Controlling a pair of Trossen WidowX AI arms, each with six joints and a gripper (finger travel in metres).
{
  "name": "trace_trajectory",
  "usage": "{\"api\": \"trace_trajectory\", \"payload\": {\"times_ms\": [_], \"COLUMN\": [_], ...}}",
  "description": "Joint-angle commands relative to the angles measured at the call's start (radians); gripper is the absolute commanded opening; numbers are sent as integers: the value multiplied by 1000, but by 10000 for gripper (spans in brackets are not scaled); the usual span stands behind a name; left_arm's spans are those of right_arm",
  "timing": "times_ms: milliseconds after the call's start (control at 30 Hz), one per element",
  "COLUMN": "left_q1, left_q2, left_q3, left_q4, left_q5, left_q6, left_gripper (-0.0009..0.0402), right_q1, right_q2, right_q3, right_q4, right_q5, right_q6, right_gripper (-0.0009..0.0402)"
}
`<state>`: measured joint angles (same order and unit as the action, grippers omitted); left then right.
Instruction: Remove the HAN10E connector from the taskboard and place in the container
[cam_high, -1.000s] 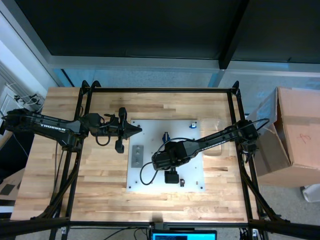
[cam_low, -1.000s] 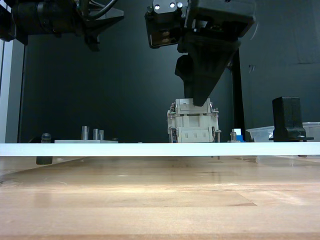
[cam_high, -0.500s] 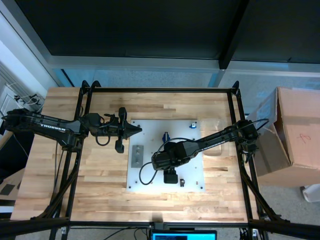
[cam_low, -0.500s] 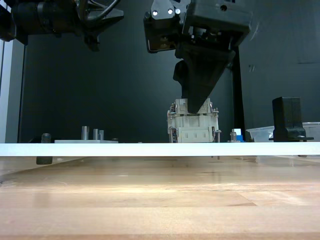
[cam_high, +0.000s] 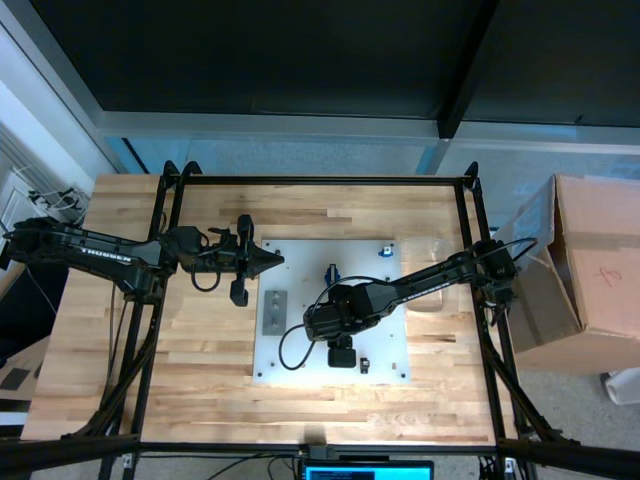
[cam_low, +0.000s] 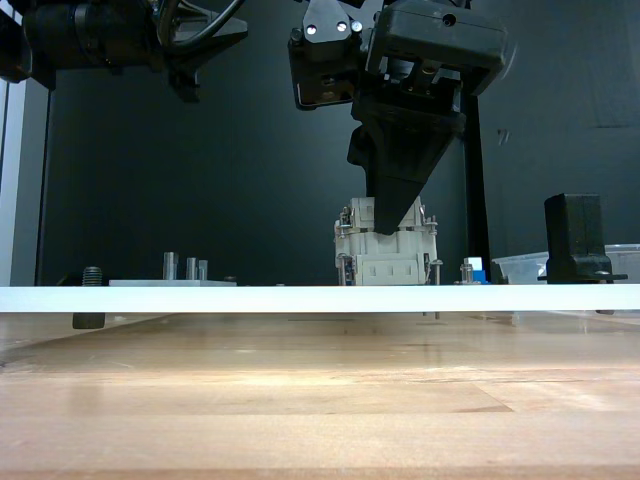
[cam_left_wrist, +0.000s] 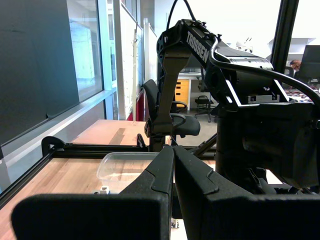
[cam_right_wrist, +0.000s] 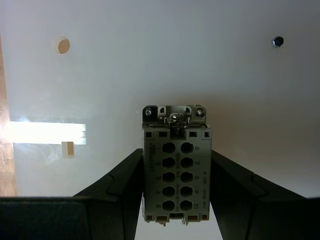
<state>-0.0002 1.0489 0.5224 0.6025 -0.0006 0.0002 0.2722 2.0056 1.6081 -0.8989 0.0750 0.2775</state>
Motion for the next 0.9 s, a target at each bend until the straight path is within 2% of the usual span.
{"api": "trace_trajectory", "payload": {"times_ms": [33,333,900], "left_q1": [0,0,0], "left_q2": [0,0,0], "left_q3": [0,0,0], "left_q4": [0,0,0], "left_q5": [0,0,0], "left_q6": [0,0,0], "left_gripper": [0,0,0], "right_q1": [1,1,11], "right_q2": [-3,-9,-23], "right_q3": [3,74,305], "right_q4": [-5,-62,-272], "right_q5": [3,3,3], "right_q6": [1,-3,-5], "right_gripper": [45,11,14]}}
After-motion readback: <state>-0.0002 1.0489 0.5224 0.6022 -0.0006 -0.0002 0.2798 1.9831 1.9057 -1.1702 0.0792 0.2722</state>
